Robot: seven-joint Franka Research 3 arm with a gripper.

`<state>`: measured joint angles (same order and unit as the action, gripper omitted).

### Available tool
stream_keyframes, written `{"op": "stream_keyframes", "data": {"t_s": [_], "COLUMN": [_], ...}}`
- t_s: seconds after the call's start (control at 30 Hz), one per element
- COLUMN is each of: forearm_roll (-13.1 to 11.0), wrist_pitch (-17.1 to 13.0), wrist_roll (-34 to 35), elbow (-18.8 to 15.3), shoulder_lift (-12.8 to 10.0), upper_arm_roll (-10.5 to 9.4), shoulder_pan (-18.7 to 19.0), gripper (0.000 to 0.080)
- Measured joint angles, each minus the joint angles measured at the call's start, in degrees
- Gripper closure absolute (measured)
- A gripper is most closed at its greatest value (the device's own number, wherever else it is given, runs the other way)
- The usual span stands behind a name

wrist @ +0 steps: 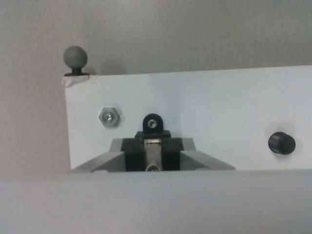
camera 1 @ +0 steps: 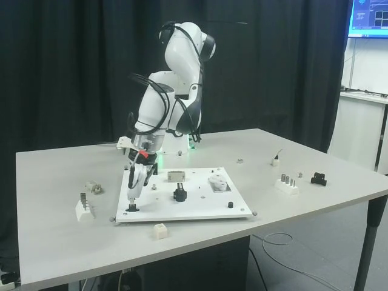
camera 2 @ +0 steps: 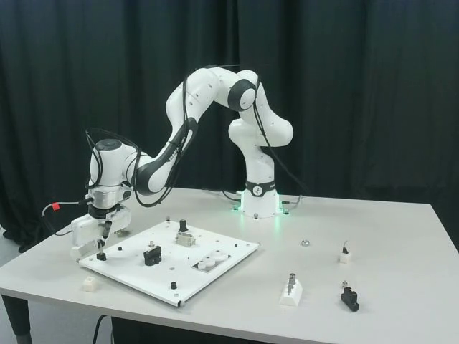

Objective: Insert Ethernet.

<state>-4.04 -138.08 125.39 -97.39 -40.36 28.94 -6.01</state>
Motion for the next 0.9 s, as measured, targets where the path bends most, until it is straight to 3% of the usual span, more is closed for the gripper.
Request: {"op": "stream_keyframes", "data": {"t_s": [0.9], "forearm_roll": [-0.20], "wrist_pitch": [-0.01], "wrist_roll": [-0.62], "elbow": [0.09], "shoulder_lift": [0.01], "upper_arm_roll": [-0.67], "shoulder_pan": [-0.48], "gripper": [0.0735]}}
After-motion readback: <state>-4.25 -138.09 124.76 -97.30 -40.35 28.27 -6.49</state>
